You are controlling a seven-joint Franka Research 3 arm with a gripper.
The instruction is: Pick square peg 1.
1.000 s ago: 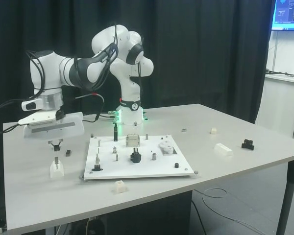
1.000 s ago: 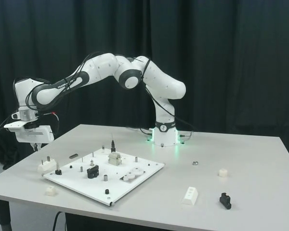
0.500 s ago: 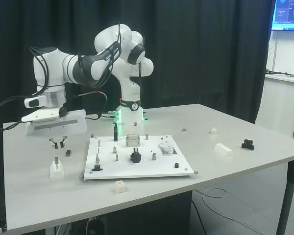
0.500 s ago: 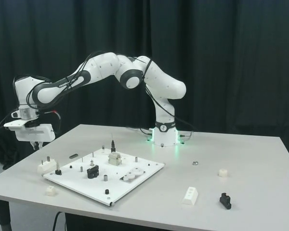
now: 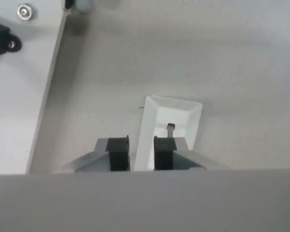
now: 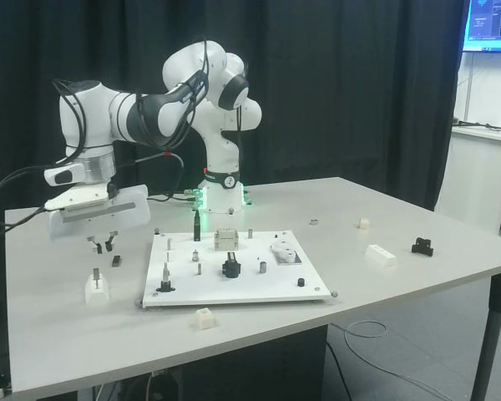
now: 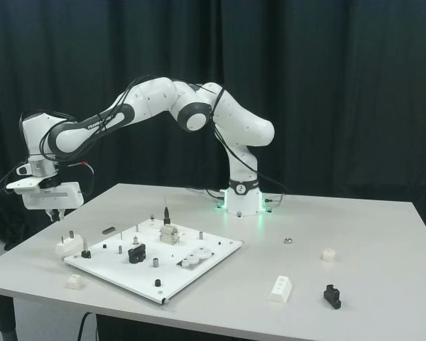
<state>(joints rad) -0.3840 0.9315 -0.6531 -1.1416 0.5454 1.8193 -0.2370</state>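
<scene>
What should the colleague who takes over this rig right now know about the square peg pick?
Gripper: open and empty, hanging above the table, beside the white board.
Square peg 1: it stands upright in its white holder block, off the board's edge. Nothing touches it.
Done: the approach only. In the wrist view the peg is in sight but not between the fingers.
Left: centre the fingers over the peg, go down, close on it and lift it straight out of the block.
</scene>
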